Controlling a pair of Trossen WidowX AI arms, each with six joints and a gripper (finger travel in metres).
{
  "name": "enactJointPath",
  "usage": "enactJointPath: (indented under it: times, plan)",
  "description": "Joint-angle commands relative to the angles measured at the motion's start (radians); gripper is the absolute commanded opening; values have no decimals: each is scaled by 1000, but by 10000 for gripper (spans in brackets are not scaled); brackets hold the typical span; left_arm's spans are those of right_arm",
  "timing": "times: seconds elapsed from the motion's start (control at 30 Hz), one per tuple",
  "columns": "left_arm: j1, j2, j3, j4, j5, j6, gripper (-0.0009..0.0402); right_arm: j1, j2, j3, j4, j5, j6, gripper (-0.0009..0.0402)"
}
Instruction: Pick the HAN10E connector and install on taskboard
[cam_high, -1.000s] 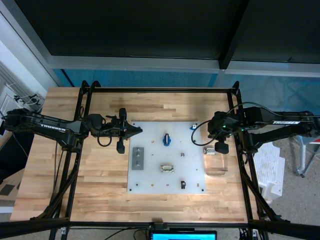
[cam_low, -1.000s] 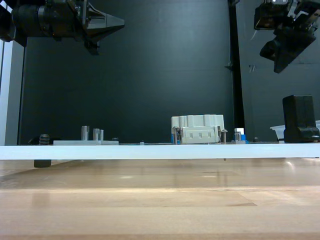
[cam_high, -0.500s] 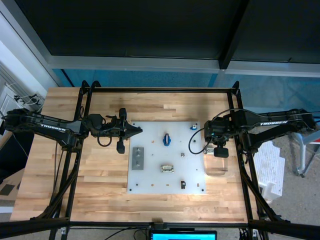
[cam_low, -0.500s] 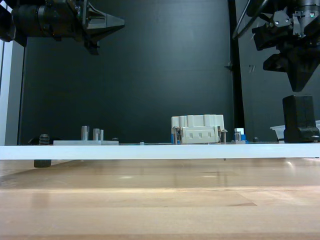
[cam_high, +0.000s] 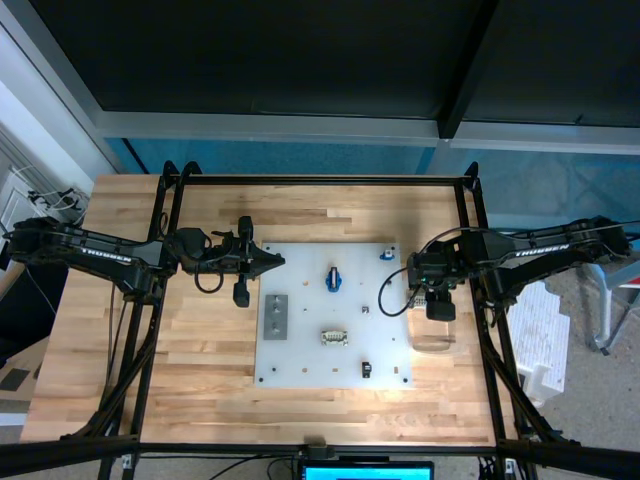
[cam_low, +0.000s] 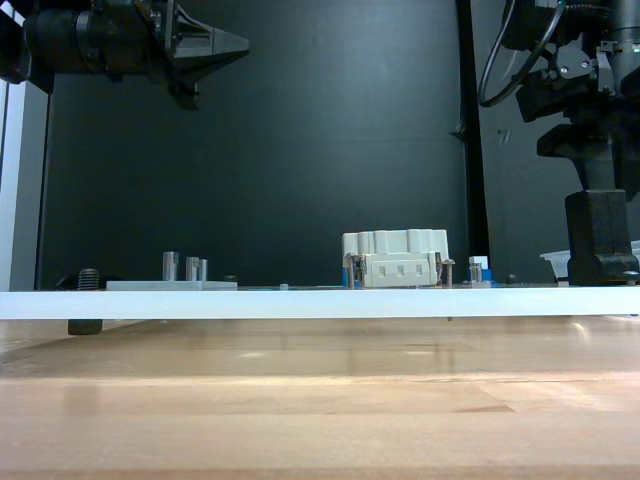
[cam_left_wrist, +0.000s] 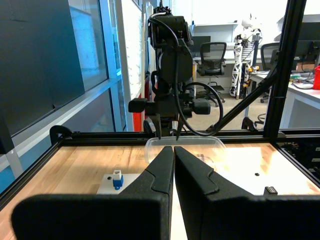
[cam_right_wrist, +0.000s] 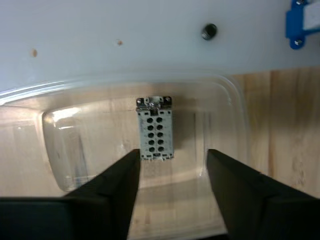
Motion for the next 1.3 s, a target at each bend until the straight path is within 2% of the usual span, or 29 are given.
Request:
enactJointPath:
  times: [0.03, 0.2, 0.47, 0.67, 1.3]
  plan:
    - [0, 0, 0, -1, 0, 0, 1, 4, 1, -25, 14, 0, -3, 232]
    - [0, 0, 0, -1, 0, 0, 1, 20, 3, -56, 43, 0, 16, 256]
    - [0, 0, 0, -1, 0, 0, 1, 38, 7, -111, 132, 1, 42, 257]
    - [0, 0, 0, 0, 0, 0, 1, 48, 7, -141, 143, 50, 49, 257]
    - [0, 0, 0, 0, 0, 0, 1, 65, 72, -169, 198, 43, 75, 257]
